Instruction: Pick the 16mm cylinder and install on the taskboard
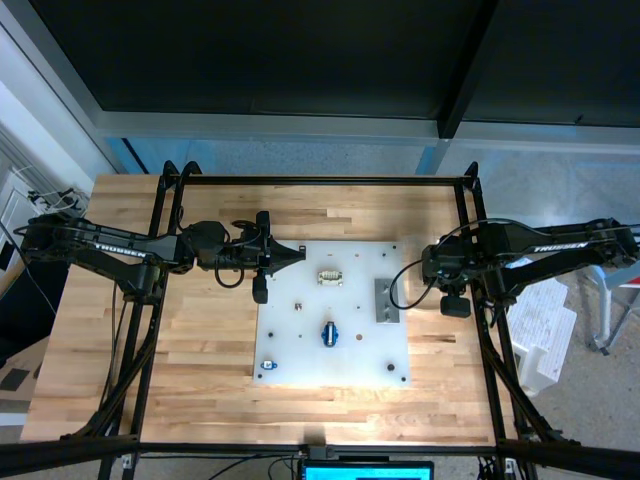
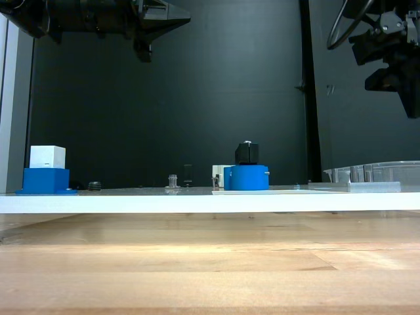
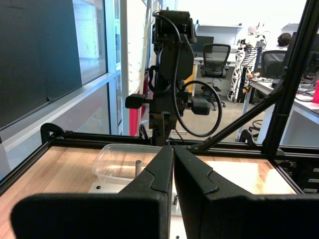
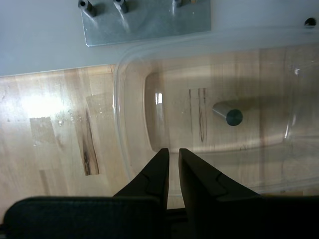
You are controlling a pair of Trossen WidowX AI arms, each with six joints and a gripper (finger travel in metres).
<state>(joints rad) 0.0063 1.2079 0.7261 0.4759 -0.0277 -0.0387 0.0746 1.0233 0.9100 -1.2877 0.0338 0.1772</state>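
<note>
The 16mm cylinder [image 4: 228, 113] is a short grey metal peg standing in a clear plastic container [image 4: 134, 114] just right of the taskboard [image 1: 300, 340]. The left wrist view also shows the cylinder [image 3: 138, 167]. My right gripper [image 4: 173, 155] hangs above the container's near rim, pointing down, shut with nothing between its fingers, and the cylinder stands clear of it. In the high view the right gripper [image 1: 455, 304] sits off the board's right edge. My left gripper [image 1: 298, 255] hovers level over the board's far left edge, shut and empty.
On the white board are a grey metal block [image 1: 386, 300], a blue fitting [image 1: 329, 334], a white connector [image 1: 330, 276] and a small blue-and-white part [image 1: 268, 366]. Black frame rails [image 1: 320, 180] run round the wooden table. Both arms hang well above the board in the low view.
</note>
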